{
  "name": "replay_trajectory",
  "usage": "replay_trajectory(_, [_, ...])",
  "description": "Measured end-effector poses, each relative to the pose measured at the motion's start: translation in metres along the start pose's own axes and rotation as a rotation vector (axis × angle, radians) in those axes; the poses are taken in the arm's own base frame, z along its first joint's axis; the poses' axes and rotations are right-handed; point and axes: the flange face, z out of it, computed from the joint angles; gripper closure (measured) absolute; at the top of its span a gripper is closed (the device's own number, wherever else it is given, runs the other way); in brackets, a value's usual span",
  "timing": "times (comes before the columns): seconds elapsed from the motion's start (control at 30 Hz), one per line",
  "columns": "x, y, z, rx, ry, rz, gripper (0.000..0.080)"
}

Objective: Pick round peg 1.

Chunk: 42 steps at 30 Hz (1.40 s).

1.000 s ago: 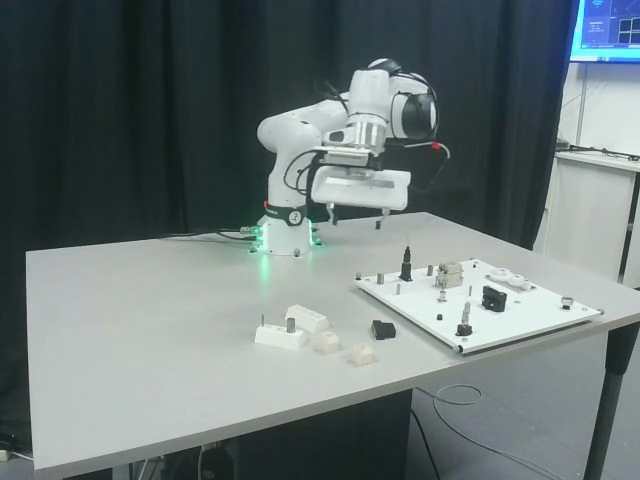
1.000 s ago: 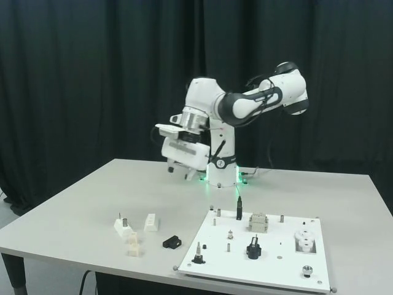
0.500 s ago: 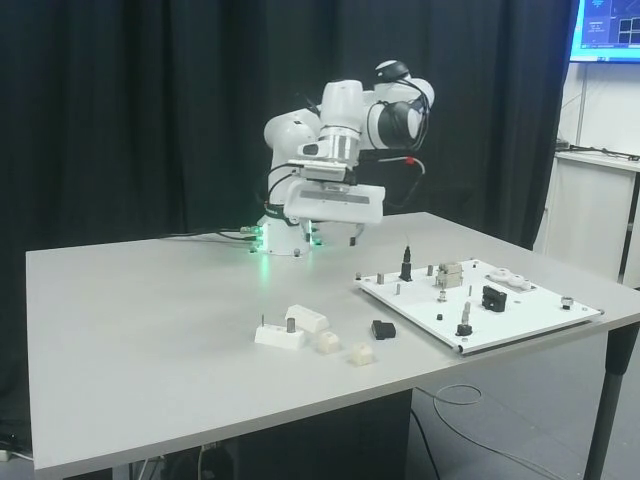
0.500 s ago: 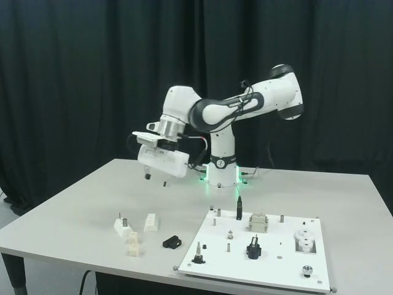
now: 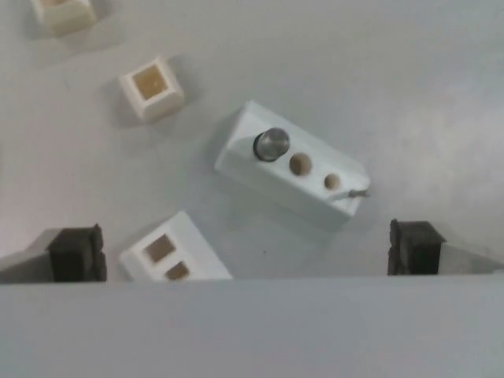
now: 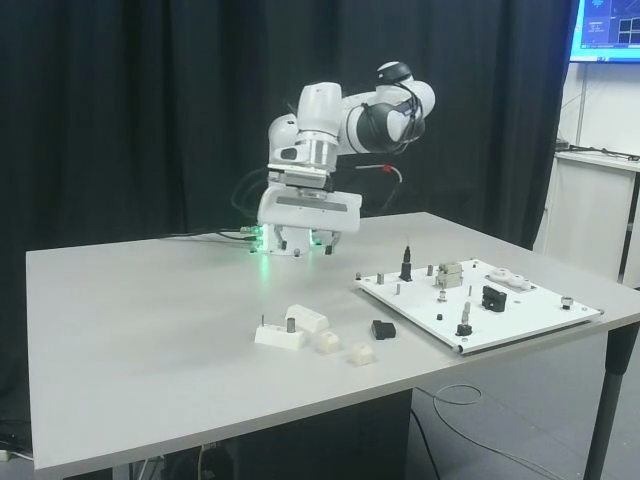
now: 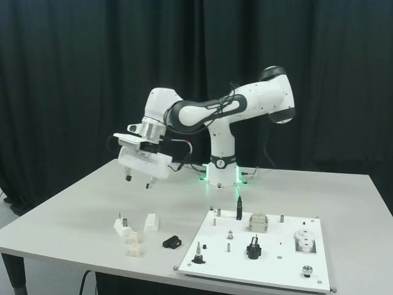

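One grey table [image 6: 150, 320], black curtain [image 6: 130, 100] behind

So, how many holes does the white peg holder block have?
3 show on the white peg holder block in the wrist view: one holds the round peg, two beside it are empty. A thin pin stands at the far end.

We see round peg 1 [image 5: 272, 144], a short grey cylinder with a shiny flat top, standing upright in the end hole of the white peg block [image 5: 290, 165] beside two unfilled holes.
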Motion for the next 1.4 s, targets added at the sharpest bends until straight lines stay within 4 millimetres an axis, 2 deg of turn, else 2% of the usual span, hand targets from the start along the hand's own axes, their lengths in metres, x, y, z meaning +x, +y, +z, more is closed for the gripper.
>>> replay_trajectory(0.37, [0.027,0.005,0.012,-0.001,-0.027,-0.025,0.0003])
replay_trajectory(0.73, [0.043,0.007,0.026,-0.02,-0.039,-0.02,0.0003])
replay_trajectory(1.1, [0.056,0.016,0.035,-0.014,-0.099,0.0,0.0003])
replay_trajectory(1.4, [0.071,0.027,0.05,-0.016,-0.174,-0.039,0.0003])
